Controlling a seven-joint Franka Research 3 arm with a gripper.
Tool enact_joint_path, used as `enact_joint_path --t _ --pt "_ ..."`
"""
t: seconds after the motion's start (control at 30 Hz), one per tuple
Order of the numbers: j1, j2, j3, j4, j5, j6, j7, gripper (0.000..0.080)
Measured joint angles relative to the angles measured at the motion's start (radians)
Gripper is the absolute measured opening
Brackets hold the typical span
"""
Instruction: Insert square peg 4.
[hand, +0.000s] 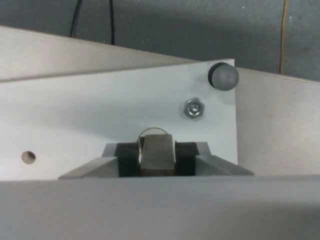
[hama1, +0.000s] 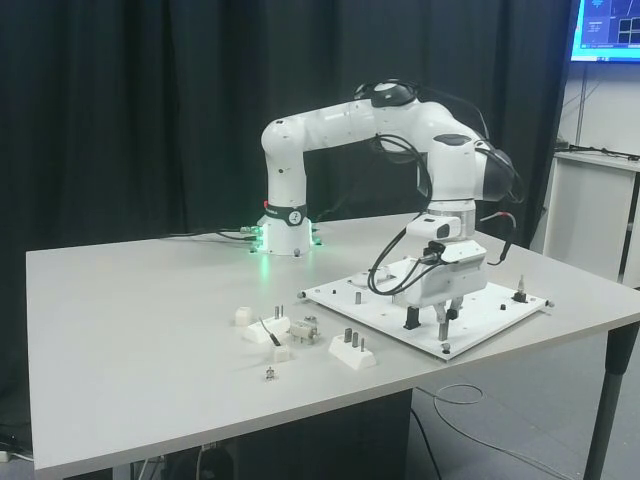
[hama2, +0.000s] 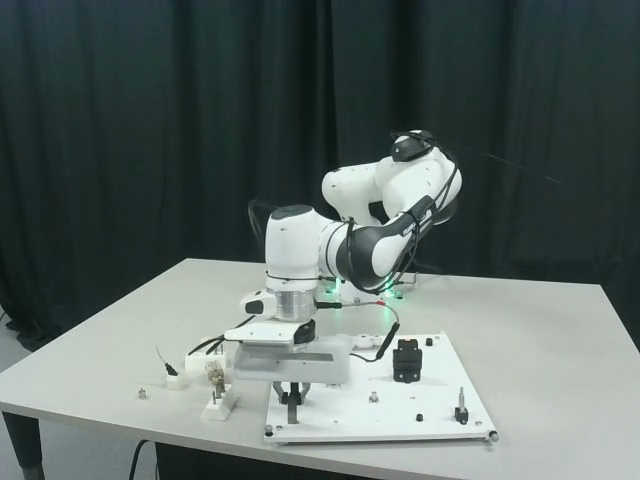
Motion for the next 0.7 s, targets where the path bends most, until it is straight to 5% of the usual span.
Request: enact_joint_path --t 0.7 --pt "0.012 -0.001 -0.003 -0.020 0.000 0.000 0.046 0.0148"
